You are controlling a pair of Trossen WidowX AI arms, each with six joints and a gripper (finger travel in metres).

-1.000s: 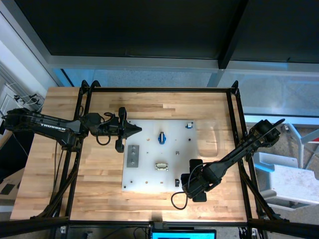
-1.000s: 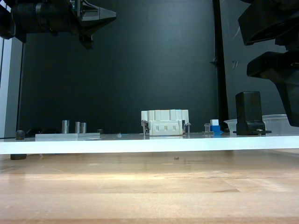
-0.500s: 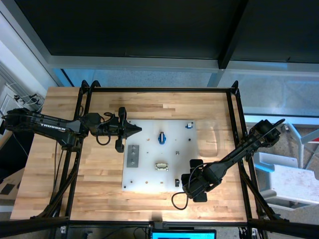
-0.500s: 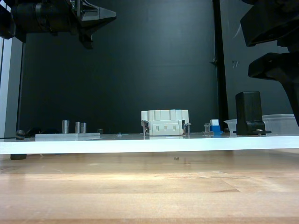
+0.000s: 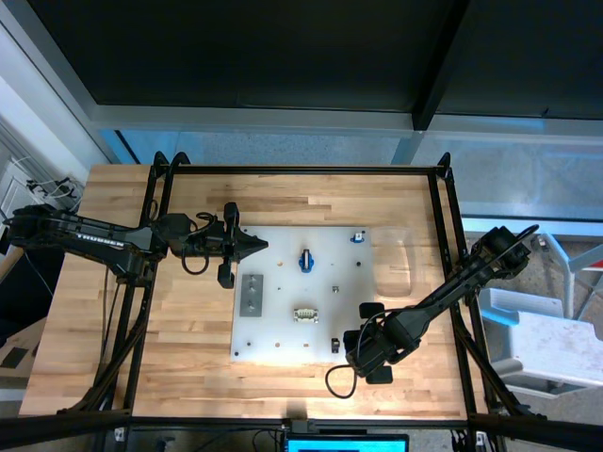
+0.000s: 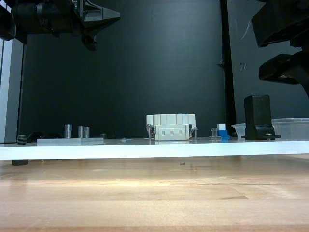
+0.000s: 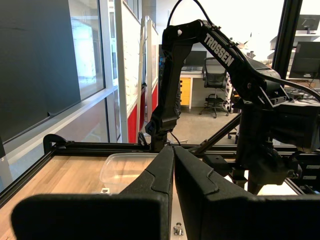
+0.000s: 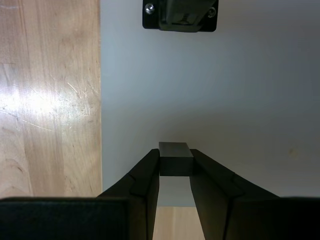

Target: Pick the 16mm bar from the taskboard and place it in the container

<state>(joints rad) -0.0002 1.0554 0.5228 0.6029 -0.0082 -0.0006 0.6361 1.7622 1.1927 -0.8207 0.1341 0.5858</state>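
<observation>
My right gripper is shut on the 16mm bar, a small dark grey stub held between the fingertips above the white taskboard. In the high view this gripper hangs over the taskboard's near right corner. The black upright fitting stands just ahead of it. The clear container sits on the table beyond the board's right edge. My left gripper is shut and empty, held high over the board's far left corner.
On the board stand a grey block with holes, a blue knob, a white connector and the black fitting. A black frame borders the table. The container shows behind the fitting.
My right gripper has risen from the board with the bar in it and shifted slightly toward the near edge. The left arm has not moved.
</observation>
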